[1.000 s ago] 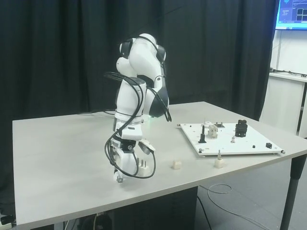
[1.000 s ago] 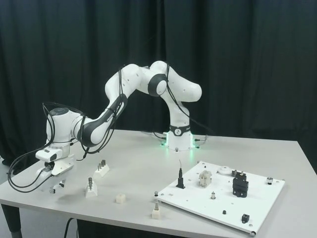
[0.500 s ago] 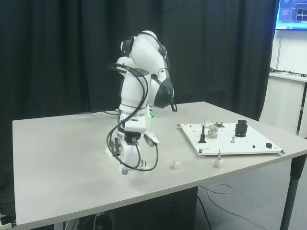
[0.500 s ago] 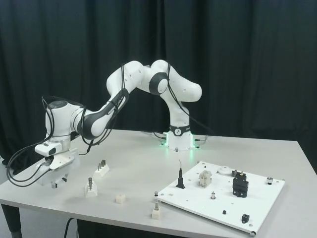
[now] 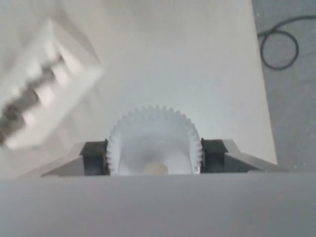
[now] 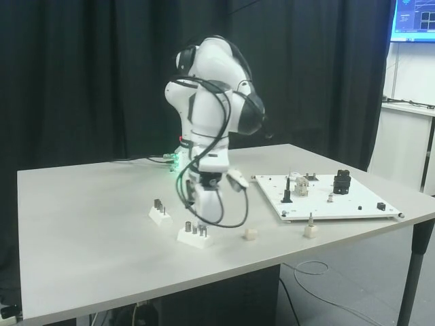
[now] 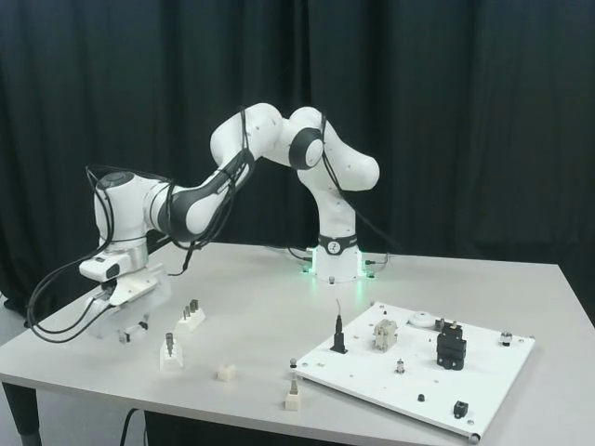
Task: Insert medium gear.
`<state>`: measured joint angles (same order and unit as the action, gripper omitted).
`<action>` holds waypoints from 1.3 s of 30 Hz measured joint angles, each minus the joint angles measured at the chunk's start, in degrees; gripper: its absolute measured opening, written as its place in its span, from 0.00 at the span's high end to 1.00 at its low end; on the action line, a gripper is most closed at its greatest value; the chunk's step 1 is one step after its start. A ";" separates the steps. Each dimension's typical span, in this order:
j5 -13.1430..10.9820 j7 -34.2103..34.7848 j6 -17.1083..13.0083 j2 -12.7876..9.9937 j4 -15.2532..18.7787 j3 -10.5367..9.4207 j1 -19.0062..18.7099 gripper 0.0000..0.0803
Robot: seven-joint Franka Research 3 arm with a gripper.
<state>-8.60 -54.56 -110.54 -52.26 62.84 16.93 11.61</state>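
In the wrist view a white toothed medium gear [image 5: 154,145] sits between two black finger pads [image 5: 94,158], and my gripper [image 5: 154,159] is shut on it. In the room views the gripper [image 7: 128,327] hangs a little above the table near its front left corner. It is close to a white stand with pegs [image 7: 169,354], also seen as the stand [image 6: 194,235]. The gear itself is too small to make out in the room views. The white assembly board [image 7: 483,390] with its black and grey parts lies far off at the other end of the table.
A second peg stand [image 7: 192,315], a small white cube [image 7: 226,372] and a single-peg block [image 7: 293,399] stand along the table's front. The table edge runs close by in the wrist view, with a cable [image 5: 279,44] on the floor beyond it.
The arm has risen from low at the table's front corner and swung towards the peg stands, with the gear held in the gripper.
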 joint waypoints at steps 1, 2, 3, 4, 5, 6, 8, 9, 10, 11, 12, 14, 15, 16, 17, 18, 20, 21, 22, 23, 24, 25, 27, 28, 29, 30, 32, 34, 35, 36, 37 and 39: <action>-0.12 0.21 0.56 0.22 0.00 0.00 -0.34 0.50; -0.18 0.46 1.07 0.41 0.00 0.00 -0.69 0.50; -0.23 0.81 1.67 0.64 0.00 0.00 -1.09 0.50; -0.28 1.20 2.21 0.85 0.00 0.00 -1.45 0.50; -0.33 1.65 2.73 1.05 0.00 0.00 -1.82 0.50; -0.37 2.14 3.28 1.26 0.00 0.00 -2.24 0.50; -0.38 2.97 4.43 1.71 0.00 0.00 -3.03 0.50; -0.38 3.31 4.99 1.93 0.00 0.00 -3.43 0.50; -0.38 3.62 5.55 2.15 0.01 0.00 -3.82 0.50; -0.38 3.99 6.13 2.38 0.01 0.00 -4.23 0.50; -0.38 4.39 6.72 2.60 0.01 0.00 -4.63 0.50; -0.38 5.12 7.84 3.05 0.01 0.00 -5.41 0.50; -0.38 5.56 8.49 3.31 0.02 0.00 -5.82 0.50; -0.38 5.99 9.07 3.53 0.02 0.00 -6.16 0.50; -0.38 6.53 9.78 3.79 0.02 0.00 -6.59 0.50; -0.38 7.04 10.41 4.03 0.02 0.00 -6.98 0.50; -0.38 7.94 11.71 4.52 0.04 0.00 -7.78 0.50; -0.38 8.38 12.37 4.78 0.06 0.00 -8.20 0.50; -0.37 8.87 13.07 5.04 0.09 0.00 -8.62 0.50; -0.37 9.36 13.76 5.28 0.12 0.01 -9.04 0.50; -0.38 9.85 14.39 5.49 0.14 0.00 -9.42 0.50; -0.38 10.59 15.17 5.74 0.16 0.00 -9.92 0.50; -0.37 12.23 16.60 6.21 0.23 0.00 -10.83 0.50; -0.37 13.00 17.27 6.43 0.28 -0.01 -11.31 0.50; -0.37 13.70 17.99 6.65 0.33 -0.01 -11.80 0.50; -0.37 14.25 18.66 6.87 0.39 -0.01 -12.28 0.50; -0.37 15.15 19.98 7.27 0.49 -0.02 -13.32 0.50; -0.36 16.02 21.05 7.76 0.81 -0.03 -14.38 0.50; -0.34 16.46 21.44 8.05 1.08 -0.03 -14.93 0.50; -0.32 16.93 21.79 8.38 1.45 -0.04 -15.49 0.50; -0.28 17.48 22.13 8.73 1.86 -0.04 -16.09 0.50; -0.12 18.59 22.52 9.54 2.83 -0.06 -17.29 0.50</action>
<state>-8.73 -35.97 -88.02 -42.72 65.68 16.87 -5.68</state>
